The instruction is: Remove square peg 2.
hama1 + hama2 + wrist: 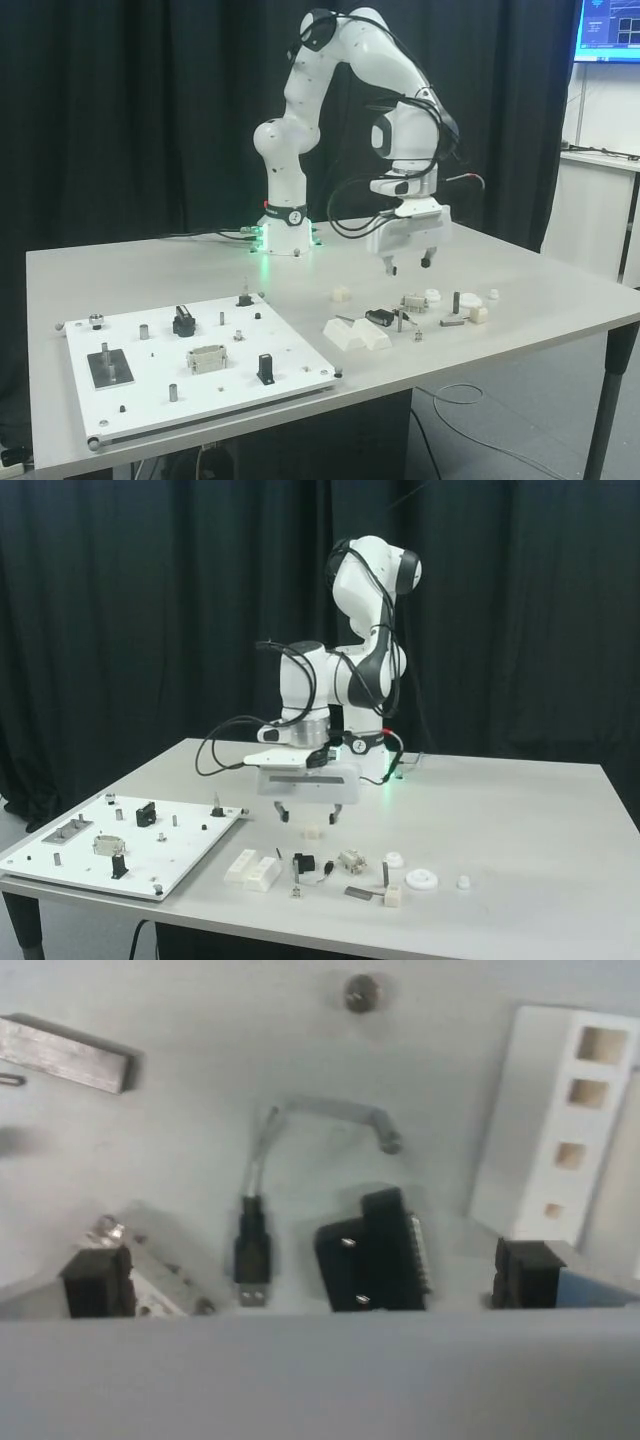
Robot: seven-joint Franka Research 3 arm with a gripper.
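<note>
Wrist view: gripper spread wide and holding nothing, above a black USB plug and a black connector. A grey square peg, seemingly square peg 2, lies flat on the table, well apart from a white holed block. First room view: the white arm hangs over loose parts. Second room view: the white board lies well apart from the peg.

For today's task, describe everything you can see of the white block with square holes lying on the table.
The white block is a long, wedge-shaped piece, plastic by its look, with a sloping face. Four square holes run in a row along it, shrinking from one end to the other; all are empty. It lies flat on the grey table, near the white board, beside a black connector. The gripper hangs above, not touching it.
</note>
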